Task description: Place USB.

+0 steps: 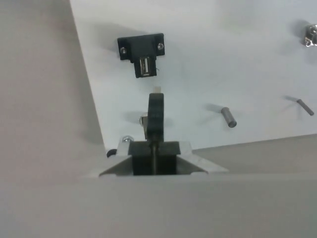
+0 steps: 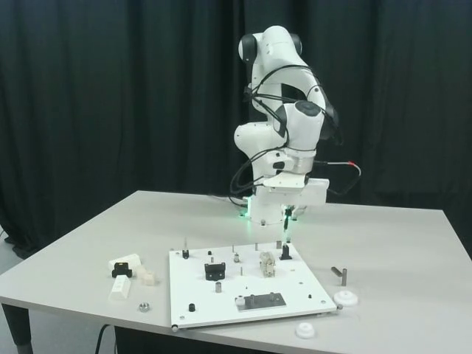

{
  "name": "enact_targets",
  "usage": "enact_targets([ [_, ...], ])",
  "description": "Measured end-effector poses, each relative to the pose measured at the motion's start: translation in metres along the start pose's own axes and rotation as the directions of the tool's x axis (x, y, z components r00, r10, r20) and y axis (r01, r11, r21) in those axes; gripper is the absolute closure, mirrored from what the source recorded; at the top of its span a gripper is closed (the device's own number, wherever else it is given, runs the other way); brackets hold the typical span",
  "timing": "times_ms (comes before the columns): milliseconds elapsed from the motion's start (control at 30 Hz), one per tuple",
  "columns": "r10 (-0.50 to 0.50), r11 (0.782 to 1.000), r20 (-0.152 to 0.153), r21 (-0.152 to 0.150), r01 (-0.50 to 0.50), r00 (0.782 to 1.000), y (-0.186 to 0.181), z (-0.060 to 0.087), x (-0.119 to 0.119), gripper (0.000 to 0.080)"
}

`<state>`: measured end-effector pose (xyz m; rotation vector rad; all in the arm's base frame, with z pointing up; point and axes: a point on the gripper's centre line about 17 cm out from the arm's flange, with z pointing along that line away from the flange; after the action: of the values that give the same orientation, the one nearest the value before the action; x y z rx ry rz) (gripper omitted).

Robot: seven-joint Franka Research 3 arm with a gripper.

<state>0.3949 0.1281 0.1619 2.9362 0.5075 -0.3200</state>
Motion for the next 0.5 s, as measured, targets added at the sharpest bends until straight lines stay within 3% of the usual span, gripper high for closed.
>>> enact_targets([
  [500, 0.008, 1.0, -0.011, 0.0, -0.008, 1.0, -0.0015, -0.0065, -0.0003, 0.0782],
])
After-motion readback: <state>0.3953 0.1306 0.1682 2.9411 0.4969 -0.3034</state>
